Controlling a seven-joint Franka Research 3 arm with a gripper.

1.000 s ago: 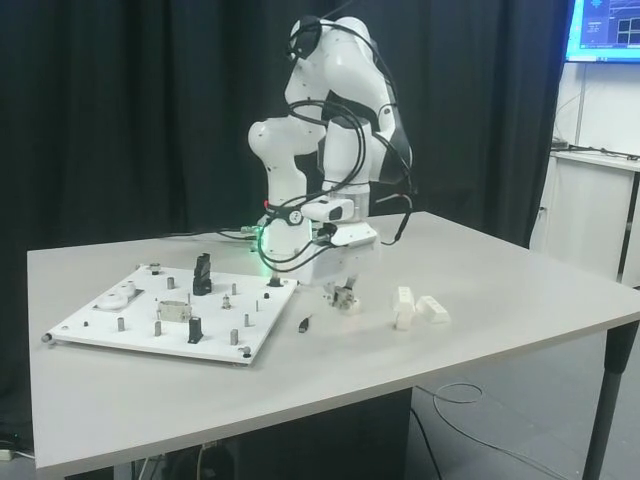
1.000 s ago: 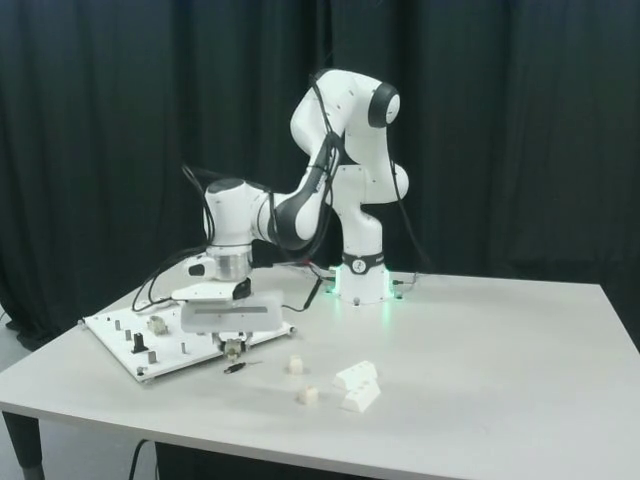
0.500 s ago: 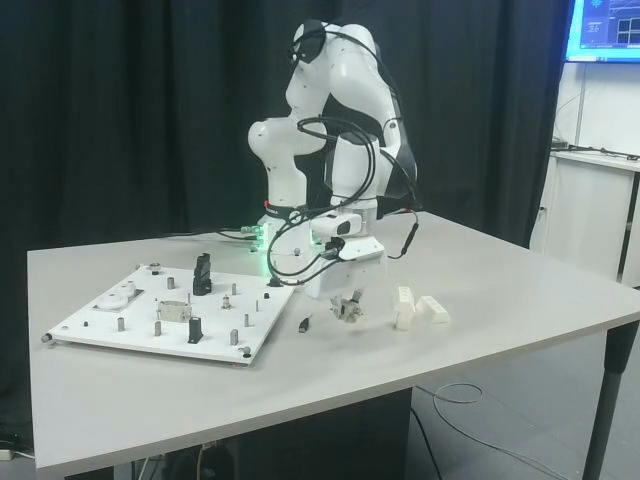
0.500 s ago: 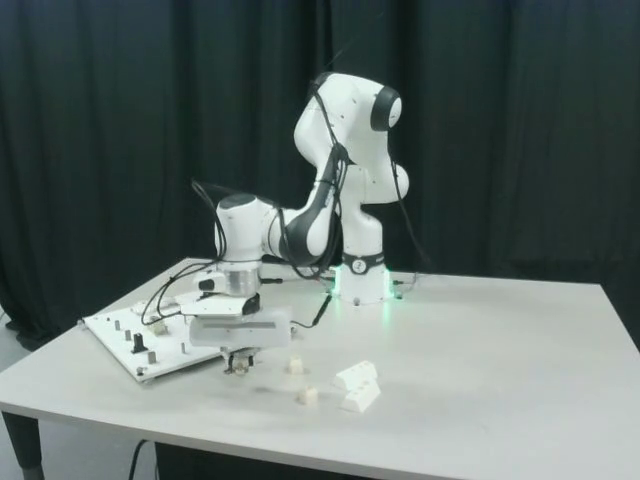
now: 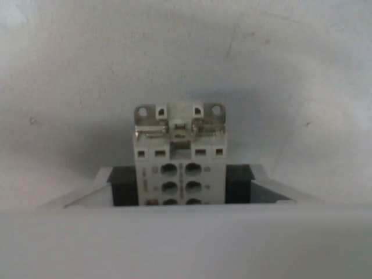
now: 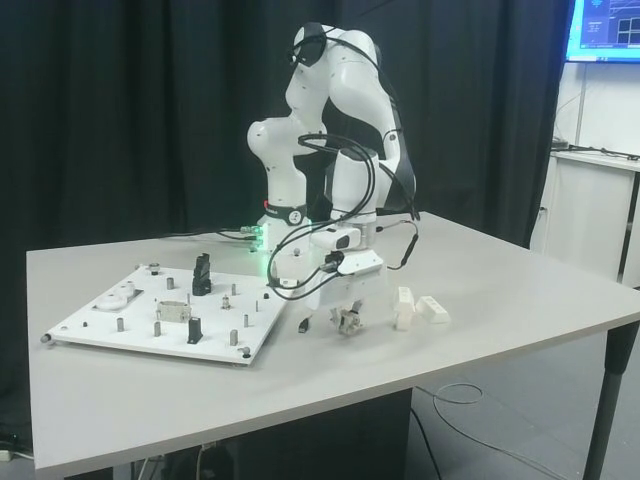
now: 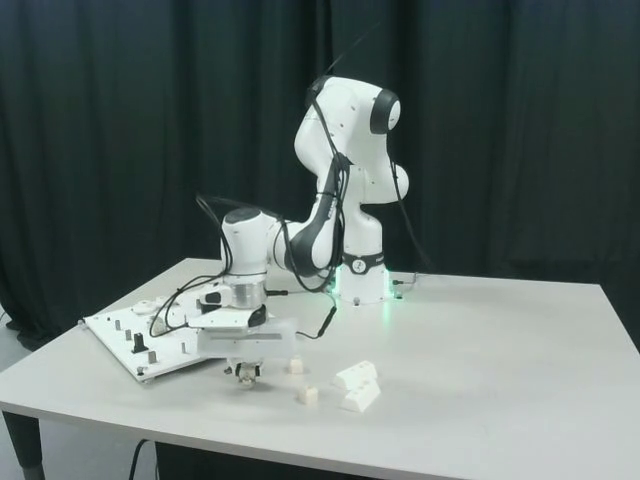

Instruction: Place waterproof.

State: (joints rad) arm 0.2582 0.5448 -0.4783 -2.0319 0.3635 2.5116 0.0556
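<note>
Holding the waterproof connector (image 5: 179, 156) between my fingers, my gripper (image 6: 347, 318) is clamped on it low over the grey table (image 6: 480, 300), just off the near corner of the white board (image 6: 130, 335). From my wrist, the connector is a grey-white block with two columns of round ports and a metal clip on its end, black pads pressing its two sides. In the first room view it hangs right at the table top; I cannot tell whether it touches. A small black piece (image 6: 302, 324) lies on the table just beside me, between my gripper and the board. Toward the table's far side edge sit the white blocks (image 6: 417, 307), near but apart from me. Two small pale cubes (image 7: 301, 381) lie close to the front edge.
</note>
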